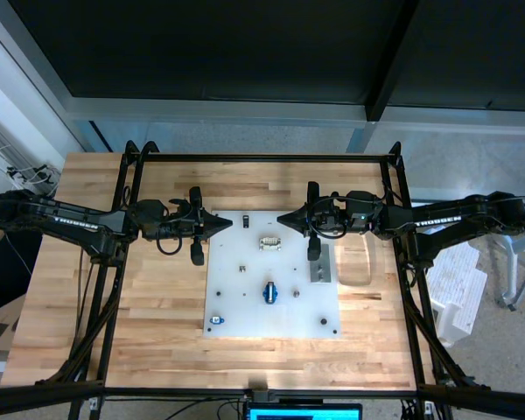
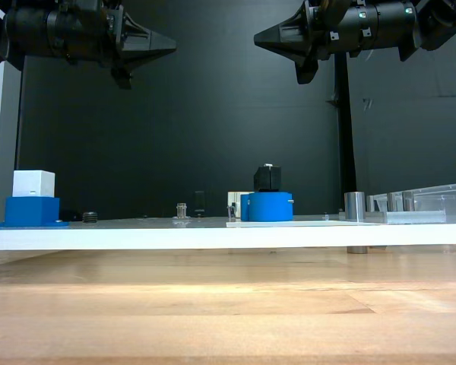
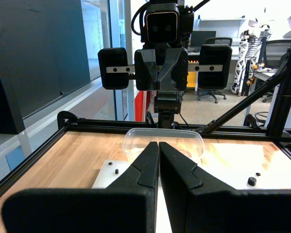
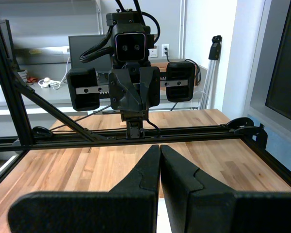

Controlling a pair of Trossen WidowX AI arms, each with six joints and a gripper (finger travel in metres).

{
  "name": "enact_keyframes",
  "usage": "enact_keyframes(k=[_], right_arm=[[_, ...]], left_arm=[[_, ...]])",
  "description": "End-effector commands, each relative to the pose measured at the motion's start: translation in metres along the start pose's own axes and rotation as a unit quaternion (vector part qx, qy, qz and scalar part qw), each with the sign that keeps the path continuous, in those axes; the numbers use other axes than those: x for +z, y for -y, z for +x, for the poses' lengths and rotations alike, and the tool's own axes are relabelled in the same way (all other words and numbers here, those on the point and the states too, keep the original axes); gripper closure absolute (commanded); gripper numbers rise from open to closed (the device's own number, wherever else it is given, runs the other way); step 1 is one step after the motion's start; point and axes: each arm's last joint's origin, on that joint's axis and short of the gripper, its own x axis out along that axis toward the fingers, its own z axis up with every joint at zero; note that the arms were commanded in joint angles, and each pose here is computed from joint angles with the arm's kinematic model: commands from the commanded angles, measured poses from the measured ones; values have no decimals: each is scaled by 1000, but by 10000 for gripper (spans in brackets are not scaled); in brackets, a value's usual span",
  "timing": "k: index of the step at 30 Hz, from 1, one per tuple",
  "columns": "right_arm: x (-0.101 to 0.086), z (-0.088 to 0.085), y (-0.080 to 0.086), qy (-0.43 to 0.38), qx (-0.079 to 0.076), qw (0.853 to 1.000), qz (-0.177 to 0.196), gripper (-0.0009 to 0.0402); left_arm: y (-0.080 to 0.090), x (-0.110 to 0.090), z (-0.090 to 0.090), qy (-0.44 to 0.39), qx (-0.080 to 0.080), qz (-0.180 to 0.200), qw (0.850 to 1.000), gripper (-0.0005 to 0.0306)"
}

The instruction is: Remove the 16mm cylinder and place in the container

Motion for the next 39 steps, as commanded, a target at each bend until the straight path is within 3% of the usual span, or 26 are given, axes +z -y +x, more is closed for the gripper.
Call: enact_keyframes(k=[1,24,33,39], right_arm=[[0,0,0,0,0,1000,0,393],[0,0,-1,-3,3,1000,10,393],[-8,0,-5,-59,10,998,16,393],[4,3,-14,-118,22,993,8,393]], left_arm=[[0,0,0,0,-1,0,1000,300],[0,0,0,0,0,0,1000,300],[0,0,0,0,0,0,1000,300],[0,0,0,0,0,0,1000,300]])
